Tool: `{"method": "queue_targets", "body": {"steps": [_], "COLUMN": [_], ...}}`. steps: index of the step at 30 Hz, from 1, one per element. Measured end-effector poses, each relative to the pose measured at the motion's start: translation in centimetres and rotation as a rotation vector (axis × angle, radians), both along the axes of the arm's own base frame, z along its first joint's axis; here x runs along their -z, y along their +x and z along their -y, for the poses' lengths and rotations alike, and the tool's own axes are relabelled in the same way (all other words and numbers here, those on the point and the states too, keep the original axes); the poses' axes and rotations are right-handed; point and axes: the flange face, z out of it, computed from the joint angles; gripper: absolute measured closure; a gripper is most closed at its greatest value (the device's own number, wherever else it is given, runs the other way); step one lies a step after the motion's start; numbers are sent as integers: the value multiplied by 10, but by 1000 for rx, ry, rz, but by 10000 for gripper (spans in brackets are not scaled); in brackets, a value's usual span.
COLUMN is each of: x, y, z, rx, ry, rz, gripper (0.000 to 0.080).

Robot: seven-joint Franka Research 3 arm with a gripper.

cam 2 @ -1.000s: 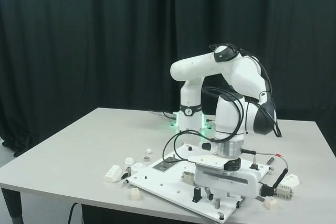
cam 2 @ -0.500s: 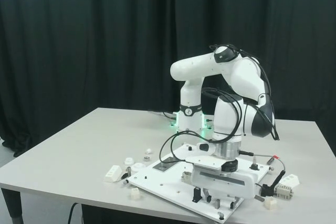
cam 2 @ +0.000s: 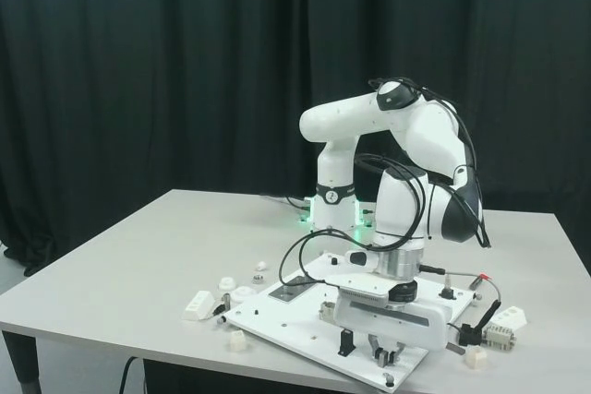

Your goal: Remove square peg 4.

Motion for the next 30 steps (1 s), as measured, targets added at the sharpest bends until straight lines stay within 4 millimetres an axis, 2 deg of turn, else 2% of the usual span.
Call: {"method": "queue_targets", "body": {"steps": [5, 6, 17, 30], "x": [0, 0, -1, -14], "y": [0, 0, 0, 0], "z": [1, 1, 2, 2], "rx": [0, 0, 0, 5], "ry": [-9, -9, -10, -8], "rz": [-2, -2, -1, -11], "gripper": [604, 696, 696, 696]}}
